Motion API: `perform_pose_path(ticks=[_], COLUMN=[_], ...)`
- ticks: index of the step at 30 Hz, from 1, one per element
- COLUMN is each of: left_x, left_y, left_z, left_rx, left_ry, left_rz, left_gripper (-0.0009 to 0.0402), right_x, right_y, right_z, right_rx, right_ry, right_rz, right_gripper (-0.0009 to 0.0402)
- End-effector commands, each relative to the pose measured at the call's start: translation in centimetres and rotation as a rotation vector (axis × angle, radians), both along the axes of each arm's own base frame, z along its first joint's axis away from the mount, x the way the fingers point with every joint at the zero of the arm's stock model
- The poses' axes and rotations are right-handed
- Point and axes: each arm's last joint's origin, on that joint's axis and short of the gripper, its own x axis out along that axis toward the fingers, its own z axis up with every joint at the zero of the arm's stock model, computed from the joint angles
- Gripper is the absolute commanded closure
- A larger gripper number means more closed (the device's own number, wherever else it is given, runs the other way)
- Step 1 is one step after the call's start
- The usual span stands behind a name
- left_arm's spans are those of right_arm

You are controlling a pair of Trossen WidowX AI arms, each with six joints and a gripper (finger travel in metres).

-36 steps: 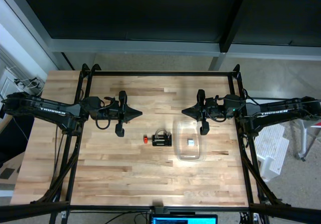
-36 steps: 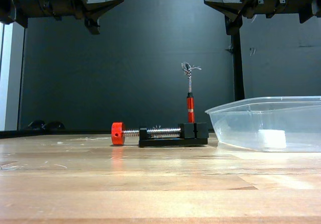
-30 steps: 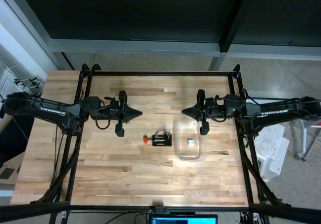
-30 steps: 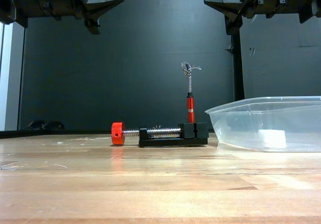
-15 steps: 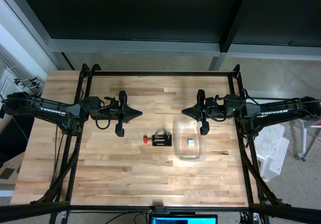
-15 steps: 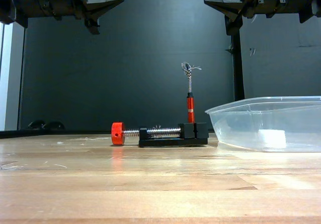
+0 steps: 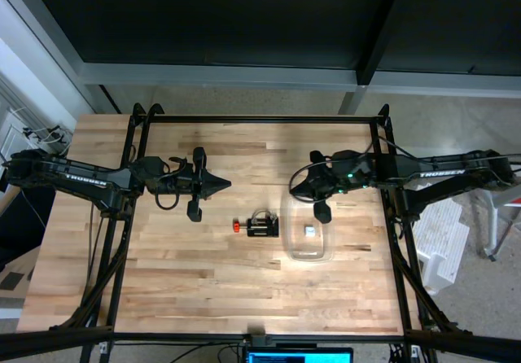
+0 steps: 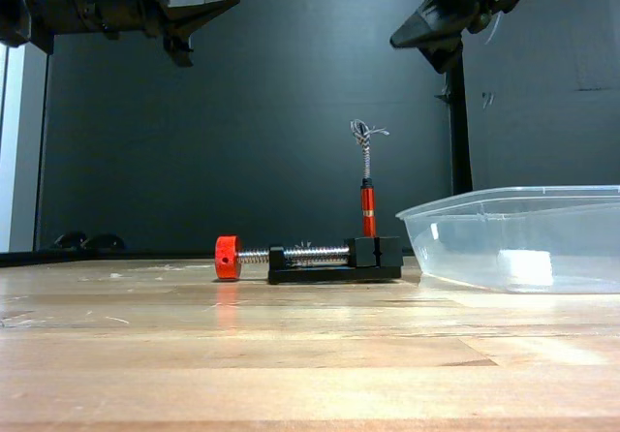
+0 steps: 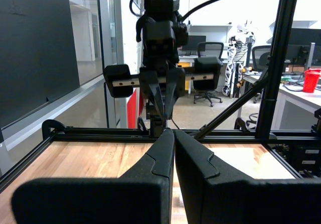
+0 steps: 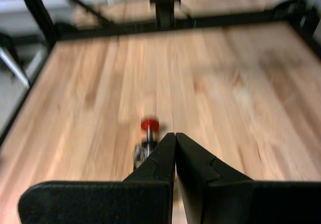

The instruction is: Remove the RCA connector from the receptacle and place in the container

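The slim dark-and-red RCA connector (image 8: 368, 209) is standing upright in the small black block receptacle (image 8: 334, 258), with a twisted silvery wire rising from its top. The receptacle is lying on the pale wooden counter (image 7: 203, 282), its red round knob pointing toward the left arm. Just beside its other end, the clear plastic rectangular container (image 8: 455, 229) with rounded corners is sitting on the counter, holding a small white square piece (image 7: 310, 231).

The right pincer (image 7: 293, 190) is hanging high above the counter, over the far rim of the container, and is pointing down at a slant toward the receptacle; its fingers are pressing together with nothing between them. The left pincer (image 7: 226, 185) is hovering level, well apart from the receptacle on the far left side, its fingers also together and holding nothing.
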Motion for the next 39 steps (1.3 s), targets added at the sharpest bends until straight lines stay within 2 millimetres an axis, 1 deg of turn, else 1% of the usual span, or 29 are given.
perform_pose_path(ticks=[1, 7, 15, 21, 24, 28, 35, 39], left_x=[0.0, 0.0, 0.0, 0.0, 0.0, 0.0, 0.0, 0.0], left_y=[0.0, 0.0, 0.0, 0.0, 0.0, 0.0, 0.0, 0.0], left_z=[0.0, 0.0, 0.0, 0.0, 0.0, 0.0, 0.0, 0.0], left_rx=[0.000, 0.000, 0.000, 0.000, 0.000, 0.000, 0.000, 0.000], left_ry=[0.000, 0.000, 0.000, 0.000, 0.000, 0.000, 0.000, 0.000], left_rz=[0.000, 0.000, 0.000, 0.000, 0.000, 0.000, 0.000, 0.000], left_gripper=[0.0393, 0.0393, 0.0393, 0.0393, 0.0393, 0.0393, 0.0393, 0.0393], right_x=[1.2, 3.3, 5.5, 7.2, 8.0, 8.7, 9.3, 9.9], right_y=[0.3, 1.1, 2.2, 3.1, 3.6, 3.9, 4.1, 4.4], right_z=[-0.1, -0.5, -1.4, -2.1, -2.5, -3.5, -4.6, -5.7], right_rx=[-0.014, -0.050, -0.097, -0.099, -0.105, -0.114, -0.085, -0.083], right_ry=[0.117, 0.287, 0.457, 0.525, 0.542, 0.570, 0.602, 0.623], right_rz=[0.019, 0.038, 0.046, 0.054, 0.068, 0.038, 0.006, 0.002], right_gripper=[0.0393, 0.0393, 0.0393, 0.0393, 0.0385, 0.0353, 0.0262, 0.0222])
